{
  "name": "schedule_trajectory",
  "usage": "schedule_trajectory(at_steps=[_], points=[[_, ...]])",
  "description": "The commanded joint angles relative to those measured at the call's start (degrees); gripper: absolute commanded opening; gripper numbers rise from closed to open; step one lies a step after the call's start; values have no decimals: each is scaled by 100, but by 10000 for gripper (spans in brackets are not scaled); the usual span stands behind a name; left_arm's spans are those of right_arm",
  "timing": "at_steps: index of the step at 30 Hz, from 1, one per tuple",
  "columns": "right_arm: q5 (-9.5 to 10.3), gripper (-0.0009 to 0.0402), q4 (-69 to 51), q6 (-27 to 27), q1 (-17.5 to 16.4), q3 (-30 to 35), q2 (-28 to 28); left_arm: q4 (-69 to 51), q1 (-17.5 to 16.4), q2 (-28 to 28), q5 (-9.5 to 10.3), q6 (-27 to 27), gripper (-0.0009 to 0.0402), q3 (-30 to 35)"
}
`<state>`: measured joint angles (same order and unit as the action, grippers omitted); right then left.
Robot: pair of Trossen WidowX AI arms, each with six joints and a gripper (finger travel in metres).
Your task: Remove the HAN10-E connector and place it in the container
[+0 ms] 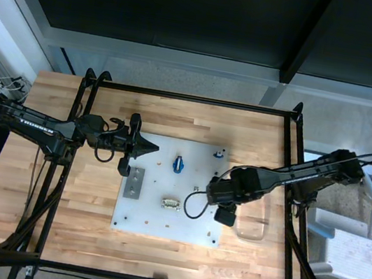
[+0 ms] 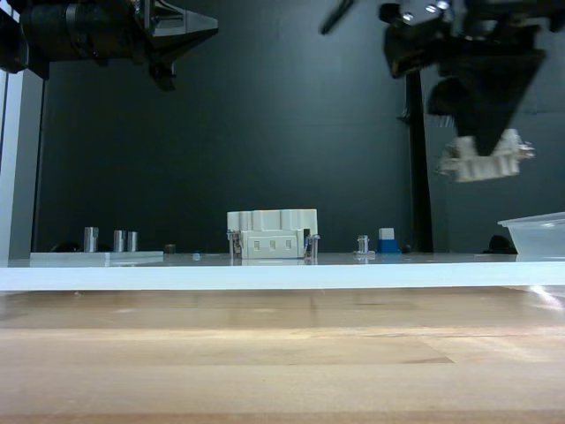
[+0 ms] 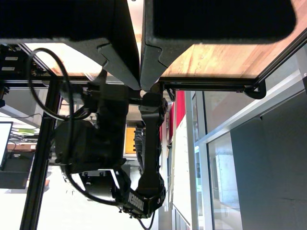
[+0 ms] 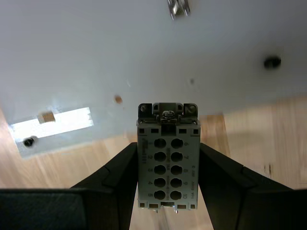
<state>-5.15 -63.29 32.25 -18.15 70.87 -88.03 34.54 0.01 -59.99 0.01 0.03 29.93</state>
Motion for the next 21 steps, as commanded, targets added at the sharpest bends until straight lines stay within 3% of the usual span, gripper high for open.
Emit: schedule_trajectory(at_steps=[1, 14, 18, 21], points=[[-22, 0, 20, 105, -28, -273, 229, 0, 0, 0, 0, 0, 0, 2], [-92, 0, 57, 577, -192, -1241, 1051, 0, 0, 0, 0, 0, 0, 2], [-243, 0, 68, 868, -297, -1596, 1303, 0, 0, 0, 0, 0, 0, 2], [-240, 0, 83, 1088, -398, -1803, 1462, 0, 0, 0, 0, 0, 0, 2]])
